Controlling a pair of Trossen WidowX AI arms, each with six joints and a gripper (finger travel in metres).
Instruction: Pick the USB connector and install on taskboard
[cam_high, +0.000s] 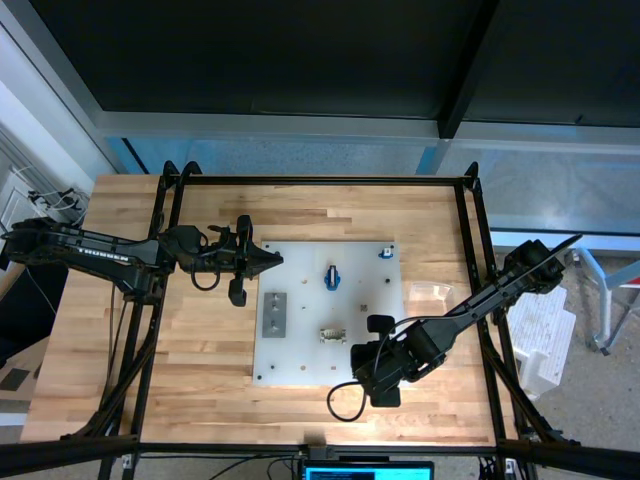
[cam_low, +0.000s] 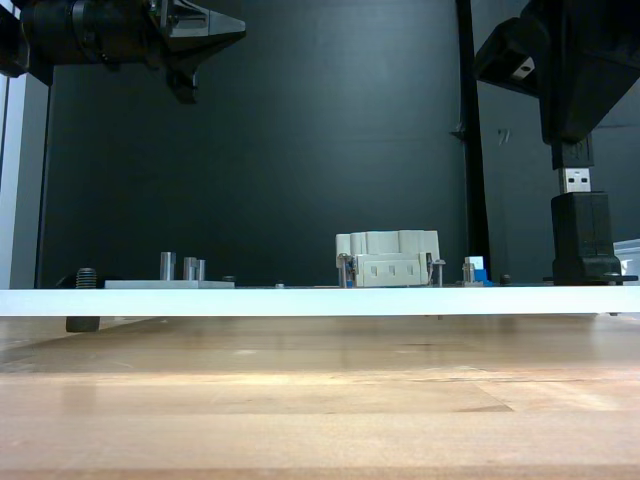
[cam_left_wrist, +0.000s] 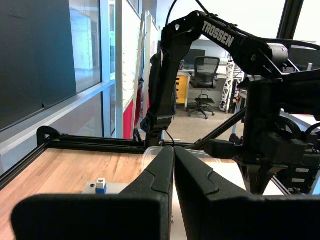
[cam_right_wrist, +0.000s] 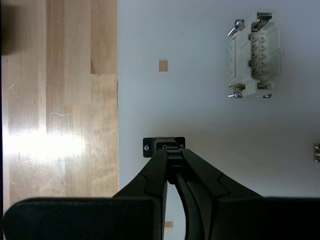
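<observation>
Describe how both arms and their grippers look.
The left arm and the right arm are matte black with white TROSSEN lettering. Black cables loop beside each wrist. The left gripper, above the taskboard's far-left corner, and the right gripper, over its near side, have tapered black fingers.

The white word TROSSEN is on the black right arm (cam_left_wrist: 218, 34). The same word is on the left arm (cam_high: 100, 255) in small white letters. No other words or numbers can be read.

A robotics lab — office chair (cam_left_wrist: 206, 67), glass walls (cam_left_wrist: 85, 45), framed wooden workbench (cam_high: 110, 330).
</observation>
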